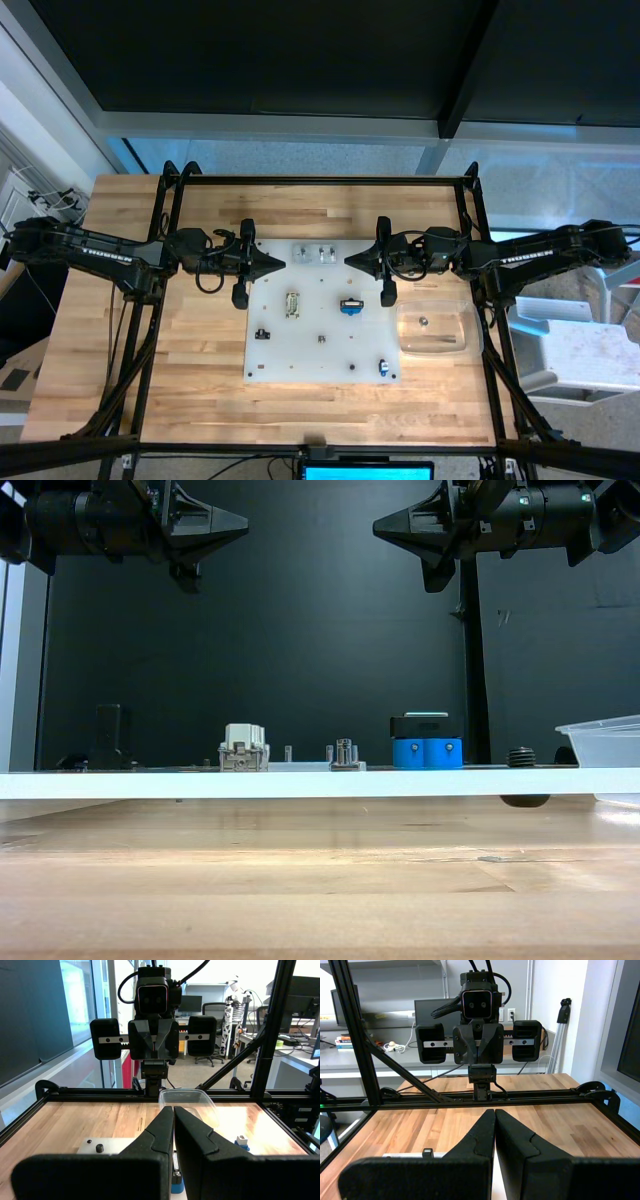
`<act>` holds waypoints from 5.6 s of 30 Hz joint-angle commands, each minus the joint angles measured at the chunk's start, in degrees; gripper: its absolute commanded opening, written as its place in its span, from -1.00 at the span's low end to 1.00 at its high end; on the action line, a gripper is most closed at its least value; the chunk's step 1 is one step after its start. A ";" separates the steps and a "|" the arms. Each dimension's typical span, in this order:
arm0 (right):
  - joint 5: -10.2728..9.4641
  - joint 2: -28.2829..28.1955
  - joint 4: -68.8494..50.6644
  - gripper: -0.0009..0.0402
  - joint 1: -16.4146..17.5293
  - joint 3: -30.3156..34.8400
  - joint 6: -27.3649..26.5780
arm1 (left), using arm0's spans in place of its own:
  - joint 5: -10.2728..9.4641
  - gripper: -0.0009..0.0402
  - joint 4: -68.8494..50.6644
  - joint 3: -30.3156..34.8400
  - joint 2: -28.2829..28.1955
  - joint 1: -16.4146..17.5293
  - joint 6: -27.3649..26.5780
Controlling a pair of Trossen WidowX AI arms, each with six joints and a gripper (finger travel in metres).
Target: Pick the M12 fastener and fasten on the M12 threads
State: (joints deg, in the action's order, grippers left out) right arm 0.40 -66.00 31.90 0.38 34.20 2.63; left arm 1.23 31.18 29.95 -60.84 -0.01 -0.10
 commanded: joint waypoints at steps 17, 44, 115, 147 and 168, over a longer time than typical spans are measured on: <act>-1.03 1.97 -10.05 -0.96 0.02 2.29 -0.66 | 0.02 -0.96 0.00 0.00 -0.02 0.02 0.00; -8.41 2.56 -83.91 -0.96 0.81 21.03 -27.54 | 0.02 -0.96 0.00 0.00 -0.02 0.00 0.00; -1.40 -11.06 -87.73 -0.17 18.47 10.86 -40.96 | 0.02 -0.96 0.00 0.00 -0.02 0.02 0.00; -1.27 -13.03 -77.68 -0.17 19.54 3.32 -38.84 | 0.02 -0.96 0.00 0.00 -0.02 0.02 0.00; -1.40 -13.25 -76.85 -0.50 19.54 2.67 -38.88 | 0.02 -0.96 0.00 0.00 -0.02 0.02 0.00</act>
State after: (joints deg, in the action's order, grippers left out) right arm -0.95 -79.24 -44.97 19.92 36.88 -36.23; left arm 1.23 31.16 29.95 -60.86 -0.01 -0.12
